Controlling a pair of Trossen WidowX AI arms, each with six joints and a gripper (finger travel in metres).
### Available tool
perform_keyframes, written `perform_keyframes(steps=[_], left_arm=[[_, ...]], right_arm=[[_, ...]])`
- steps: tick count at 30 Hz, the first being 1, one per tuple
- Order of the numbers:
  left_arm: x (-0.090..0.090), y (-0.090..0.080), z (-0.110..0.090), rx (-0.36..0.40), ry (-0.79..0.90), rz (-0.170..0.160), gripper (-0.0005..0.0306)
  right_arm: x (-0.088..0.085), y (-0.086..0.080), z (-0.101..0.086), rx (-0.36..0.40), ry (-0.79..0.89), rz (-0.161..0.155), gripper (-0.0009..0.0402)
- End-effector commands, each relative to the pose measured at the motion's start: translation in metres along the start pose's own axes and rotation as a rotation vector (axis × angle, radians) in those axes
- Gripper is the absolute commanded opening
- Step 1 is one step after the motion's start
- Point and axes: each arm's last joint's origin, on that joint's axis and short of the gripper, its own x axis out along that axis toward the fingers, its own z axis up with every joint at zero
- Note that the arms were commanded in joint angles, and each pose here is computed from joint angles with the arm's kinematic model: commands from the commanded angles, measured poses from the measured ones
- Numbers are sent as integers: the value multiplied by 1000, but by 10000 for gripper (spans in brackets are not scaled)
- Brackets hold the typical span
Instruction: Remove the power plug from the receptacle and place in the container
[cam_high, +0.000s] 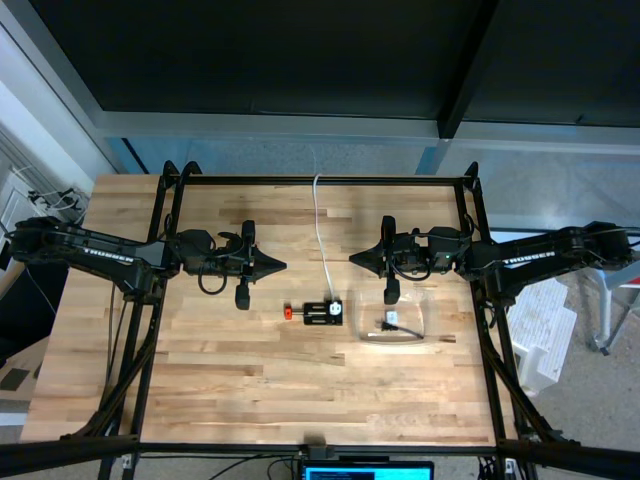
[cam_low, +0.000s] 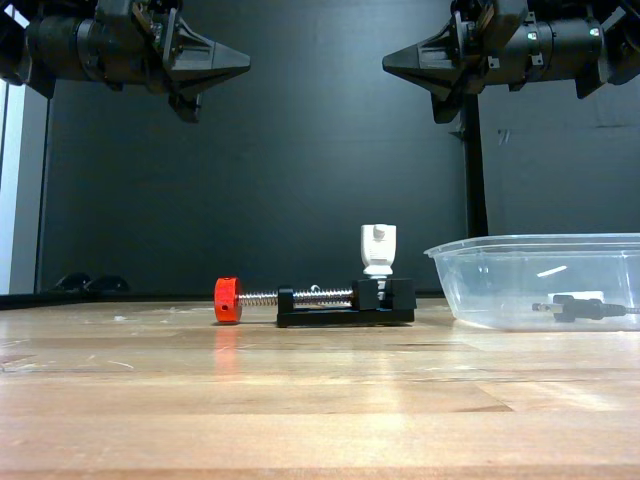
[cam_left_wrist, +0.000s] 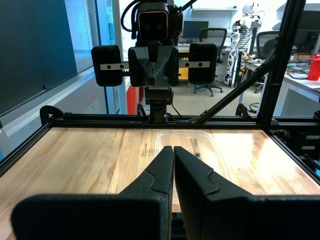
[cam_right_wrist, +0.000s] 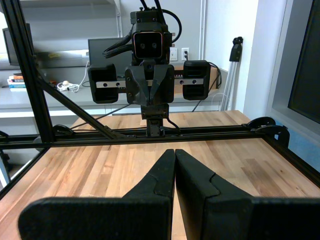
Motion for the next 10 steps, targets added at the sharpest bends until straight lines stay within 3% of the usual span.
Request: perform_keyframes(steps=[1,10], left_arm=[[0,0,0,0,0,0,0],[0,0,0,0,0,0,0]], right_arm=[[0,0,0,0,0,0,0],[0,0,0,0,4,0,0]])
